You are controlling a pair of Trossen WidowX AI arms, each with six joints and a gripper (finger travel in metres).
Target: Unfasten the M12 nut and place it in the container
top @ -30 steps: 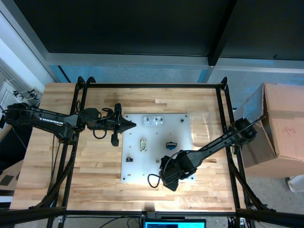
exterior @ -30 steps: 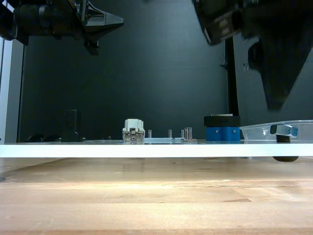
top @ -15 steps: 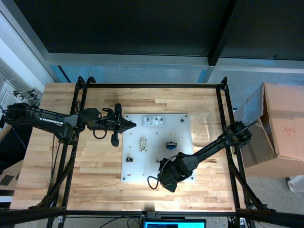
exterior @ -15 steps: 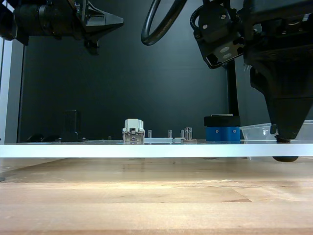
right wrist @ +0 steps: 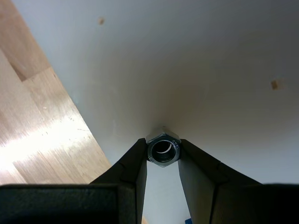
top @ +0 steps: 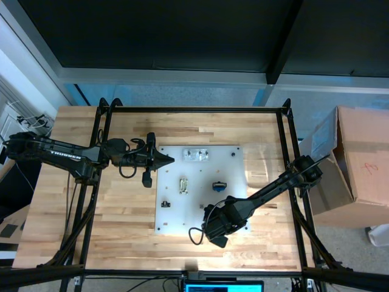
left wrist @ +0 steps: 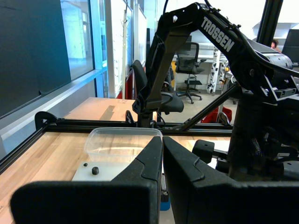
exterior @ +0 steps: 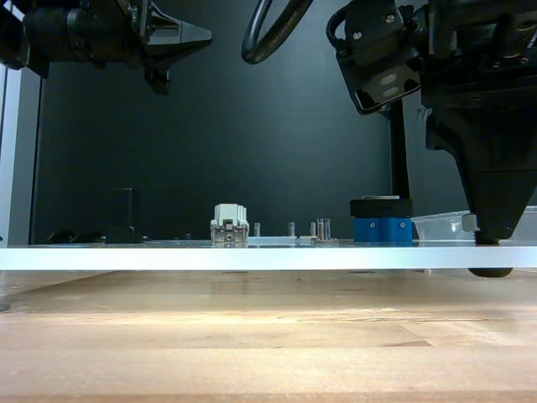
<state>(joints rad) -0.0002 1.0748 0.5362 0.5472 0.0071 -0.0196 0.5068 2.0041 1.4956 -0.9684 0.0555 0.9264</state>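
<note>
The small silver nut [right wrist: 163,149] sits on its black stud [exterior: 487,241] at the white board's [top: 182,210] near right edge. My right gripper [right wrist: 162,156] points straight down on it, fingertips [right wrist: 138,154] pressed against both of its sides, shut on the nut. In the low view the right gripper [exterior: 493,228] covers most of the nut, and only a silver edge [exterior: 468,222] shows. From above, the right gripper [top: 219,234] hides nut and stud. My left gripper [top: 163,160] hangs high over the board's far left side, fingers shut on nothing [left wrist: 162,140].
The clear container [top: 264,161] lies to the right of the board, behind the stud [exterior: 440,222]. A blue block [exterior: 382,228], a white connector [exterior: 229,227] and small silver posts [exterior: 322,227] stand mid-board. A black frame [top: 285,152] borders the table.
The right gripper has come down from above the nut and now has its fingers around it. The nut still sits on its stud. The left arm has not moved.
</note>
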